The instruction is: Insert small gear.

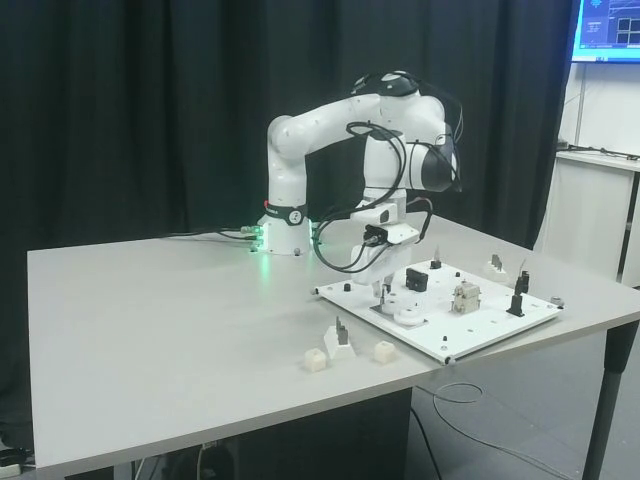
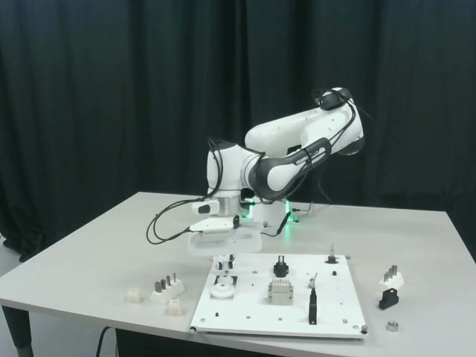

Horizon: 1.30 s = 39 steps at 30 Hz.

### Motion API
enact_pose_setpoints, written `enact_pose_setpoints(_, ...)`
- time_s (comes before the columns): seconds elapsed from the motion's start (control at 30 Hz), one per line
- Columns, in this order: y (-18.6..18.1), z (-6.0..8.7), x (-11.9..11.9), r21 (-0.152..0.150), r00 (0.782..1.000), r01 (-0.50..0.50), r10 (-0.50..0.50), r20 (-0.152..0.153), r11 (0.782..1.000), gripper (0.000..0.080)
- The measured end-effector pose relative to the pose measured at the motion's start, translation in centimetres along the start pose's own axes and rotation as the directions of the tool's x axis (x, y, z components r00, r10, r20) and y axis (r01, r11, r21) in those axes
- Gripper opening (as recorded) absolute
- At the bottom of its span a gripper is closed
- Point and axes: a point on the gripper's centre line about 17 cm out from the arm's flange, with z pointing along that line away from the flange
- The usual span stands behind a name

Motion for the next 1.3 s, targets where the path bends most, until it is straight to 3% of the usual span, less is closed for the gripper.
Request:
enact_pose_setpoints(0.83, 0.1, 0.7, -0.5, 0.012, 0.999, 0.002, -0.002, -0.053, 1.0, 0.0196)
enact_pose_setpoints(1.3, -0.9, 0.6, -0.4, 0.01, 0.998, 0.038, -0.038, -0.054, 0.999, 0.0196)
